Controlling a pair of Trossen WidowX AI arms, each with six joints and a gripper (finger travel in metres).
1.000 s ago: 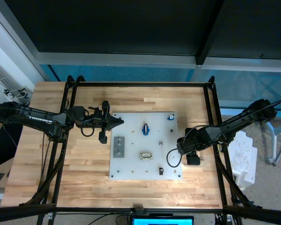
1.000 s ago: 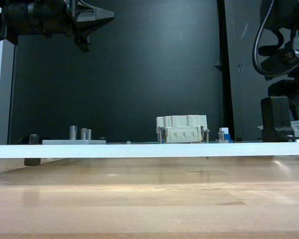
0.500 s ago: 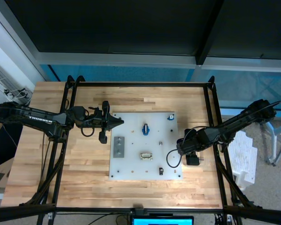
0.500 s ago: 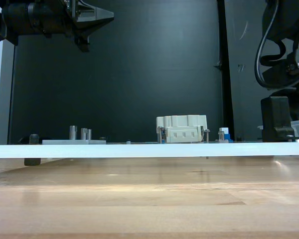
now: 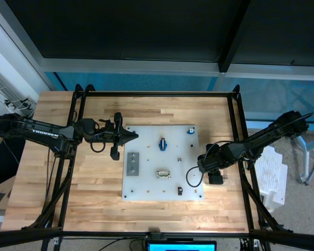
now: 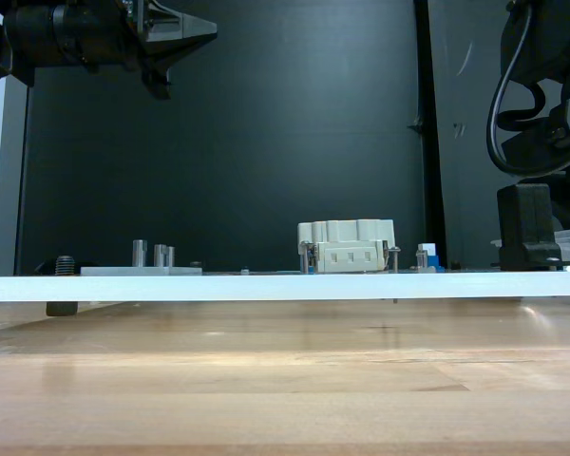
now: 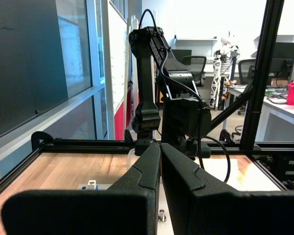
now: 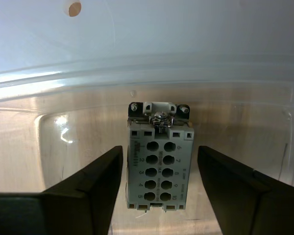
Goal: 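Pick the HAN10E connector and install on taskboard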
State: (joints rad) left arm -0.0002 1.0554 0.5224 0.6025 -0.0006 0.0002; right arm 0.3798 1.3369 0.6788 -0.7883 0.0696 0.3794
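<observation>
- Change: in the low view my right arm's wrist body and cable loop sit slightly higher than a second ago. The black finger [image 6: 527,228] has stayed low, just off the edge of the large white square plastic taskboard [image 5: 146,183]. In the high view the arm has barely shifted.
- Meaning: I judge this a fine adjustment of pose over the pick, not a lift. The grasp is not yet made and installation has not begun.
- Right gripper [image 8: 159,152]: jaws wide apart and holding nothing. The small beige-grey rectangular HAN10E connector [image 8: 159,171], with ten numbered sockets and a metal end tab, lies directly between the fingers. There is a gap to each finger and neither touches it.
- Support: the connector rests on the floor of a clear plastic tray [image 8: 49,142], and the taskboard lies beyond the jaw tips.
- Left gripper [image 7: 160,152]: jaws pressed together and empty, hovering high over the taskboard's far-left corner and unmoved.
- Board: a beige rectangular housing with end screws [image 6: 347,245] stands on the taskboard, well apart from my right jaws. It is probably the seat for the connector.
</observation>
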